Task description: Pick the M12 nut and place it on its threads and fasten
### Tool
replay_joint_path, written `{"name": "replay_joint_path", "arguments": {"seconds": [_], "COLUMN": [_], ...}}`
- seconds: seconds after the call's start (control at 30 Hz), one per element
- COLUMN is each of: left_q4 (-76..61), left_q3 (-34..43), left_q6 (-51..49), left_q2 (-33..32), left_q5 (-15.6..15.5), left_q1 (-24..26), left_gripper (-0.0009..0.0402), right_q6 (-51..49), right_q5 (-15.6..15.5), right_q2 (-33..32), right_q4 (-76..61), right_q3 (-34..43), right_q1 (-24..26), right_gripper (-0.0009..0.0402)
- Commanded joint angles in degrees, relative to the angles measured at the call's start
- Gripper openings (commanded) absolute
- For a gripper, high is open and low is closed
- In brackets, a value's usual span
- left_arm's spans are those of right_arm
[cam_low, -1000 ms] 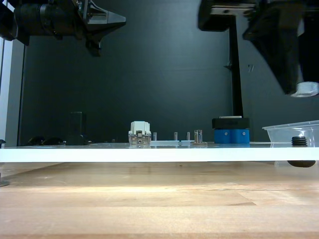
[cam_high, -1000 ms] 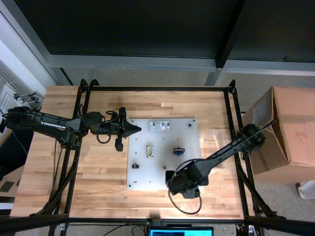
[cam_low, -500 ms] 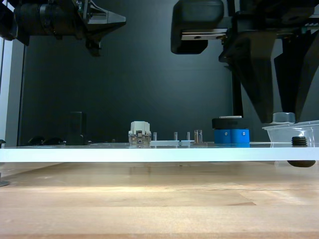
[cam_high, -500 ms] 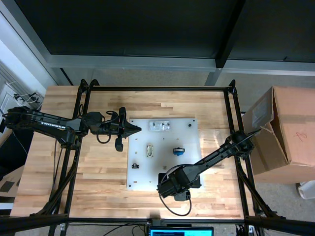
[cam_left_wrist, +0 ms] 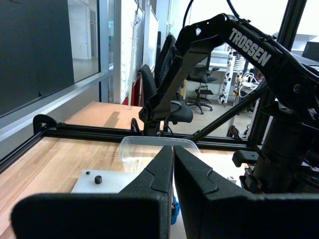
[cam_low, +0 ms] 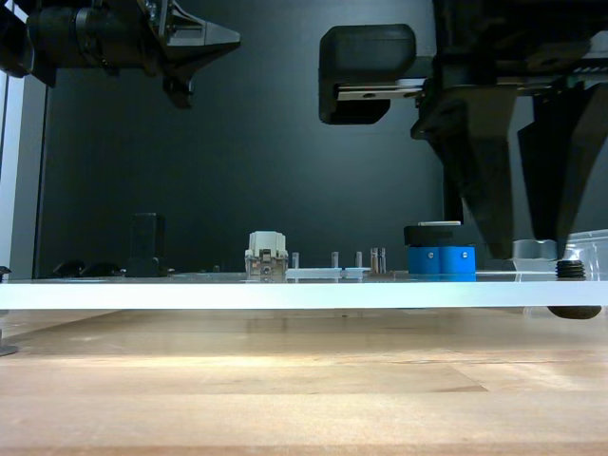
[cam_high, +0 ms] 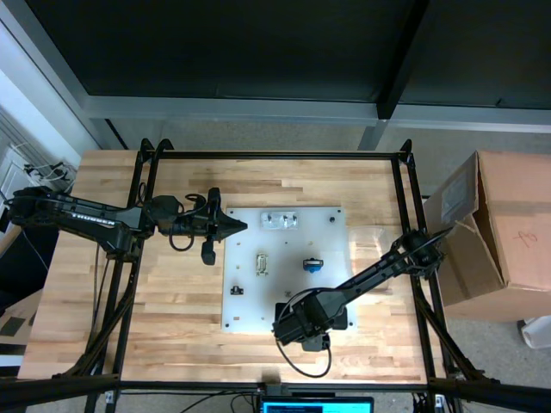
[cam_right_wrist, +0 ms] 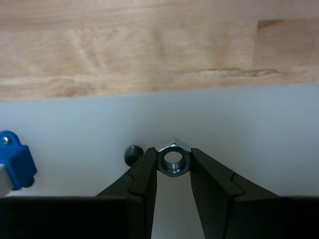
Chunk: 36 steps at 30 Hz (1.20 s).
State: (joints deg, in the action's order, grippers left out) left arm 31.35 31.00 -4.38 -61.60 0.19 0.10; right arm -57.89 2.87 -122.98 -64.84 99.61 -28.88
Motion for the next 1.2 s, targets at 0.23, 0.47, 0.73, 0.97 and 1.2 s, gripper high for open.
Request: {"name": "replay_joint_path", "arguments": {"seconds": [0.23,0.47,0.73,0.97,1.2], "left_q4": [0.0,0.0,0.0,0.0,0.0], "left_q3": [0.0,0.0,0.0,0.0,0.0], "left_q6": [0.0,0.0,0.0,0.0,0.0], "left_q2": [0.0,0.0,0.0,0.0,0.0], "left_q5": [0.0,0.0,0.0,0.0,0.0], "left_q1": [0.0,0.0,0.0,0.0,0.0], "left_gripper": [0.0000,0.0000,0.0000,0.0000,0.0000], "right_q6": [12.4,23.6,37.3,47.0,56.7], "right_q5": [-0.1,-0.1,0.0,0.0,0.0], "right_q2": [0.0,0.0,0.0,0.0,0.0], "right_q4": [1.0,1.1,1.3,1.2,1.2], "right_q3": [-0.2,-0.4,-0.5,-0.7,-1.1], "right_q1": [0.4,0.5,0.6,0.6,0.6], "right_gripper": [0.0000,0.0000,0.0000,0.0000,0.0000]}}
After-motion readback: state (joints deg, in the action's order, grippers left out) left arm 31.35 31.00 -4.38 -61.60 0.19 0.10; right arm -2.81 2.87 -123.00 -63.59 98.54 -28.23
